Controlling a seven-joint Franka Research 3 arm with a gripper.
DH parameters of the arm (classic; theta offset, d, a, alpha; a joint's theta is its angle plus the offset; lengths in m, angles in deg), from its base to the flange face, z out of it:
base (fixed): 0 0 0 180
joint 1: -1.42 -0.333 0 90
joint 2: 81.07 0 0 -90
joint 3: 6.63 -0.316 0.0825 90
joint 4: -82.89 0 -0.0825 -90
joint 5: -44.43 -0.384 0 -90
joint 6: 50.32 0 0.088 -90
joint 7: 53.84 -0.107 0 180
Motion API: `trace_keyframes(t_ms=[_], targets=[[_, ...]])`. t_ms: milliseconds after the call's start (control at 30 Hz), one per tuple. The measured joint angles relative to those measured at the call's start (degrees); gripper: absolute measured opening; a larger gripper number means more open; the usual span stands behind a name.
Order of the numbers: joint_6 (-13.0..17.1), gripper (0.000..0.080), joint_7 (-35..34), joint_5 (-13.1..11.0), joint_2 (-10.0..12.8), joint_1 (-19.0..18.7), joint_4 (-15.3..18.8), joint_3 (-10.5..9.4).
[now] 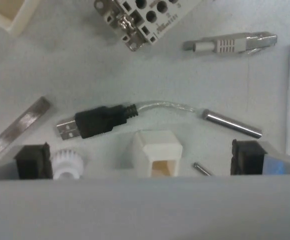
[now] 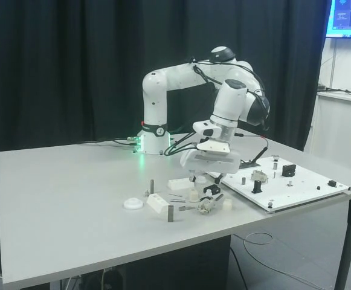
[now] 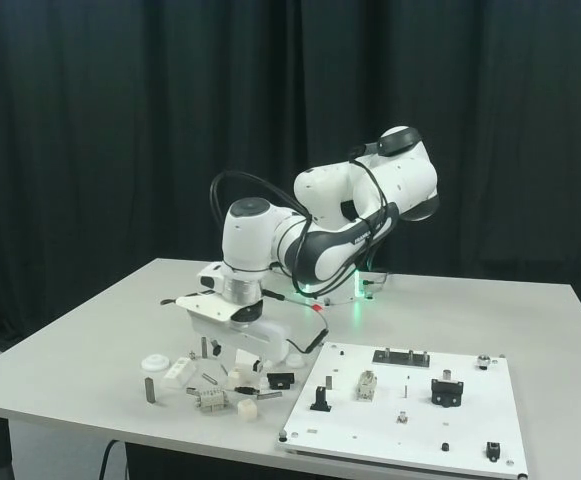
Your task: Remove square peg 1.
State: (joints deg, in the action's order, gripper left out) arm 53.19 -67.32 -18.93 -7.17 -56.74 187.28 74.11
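In the wrist view a white hollow square peg stands on the grey table between my two black fingertips. My gripper is open, with one fingertip beyond a white gear and the other well off the peg's far side. Neither fingertip touches the peg. A thin metal pin lies close beside the peg. In the room views the gripper hangs low over the loose parts beside the white board.
Just past the peg lie a black USB plug with its cable, a metal cylinder, a flat metal bar, a network plug, a multi-hole connector and a white box. A white disc and an upright peg stand nearby.
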Motion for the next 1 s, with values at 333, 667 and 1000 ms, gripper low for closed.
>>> trace_keyframes(t_ms=[333,667,1000], targets=[[0.02,0.0800,0.00,0.00,0.00,0.00,0.10,0.14],[0.34,0.0800,0.00,0.00,0.00,0.00,0.20,0.18],[0.72,0.0800,0.13,0.00,0.00,0.00,0.46,0.18]])
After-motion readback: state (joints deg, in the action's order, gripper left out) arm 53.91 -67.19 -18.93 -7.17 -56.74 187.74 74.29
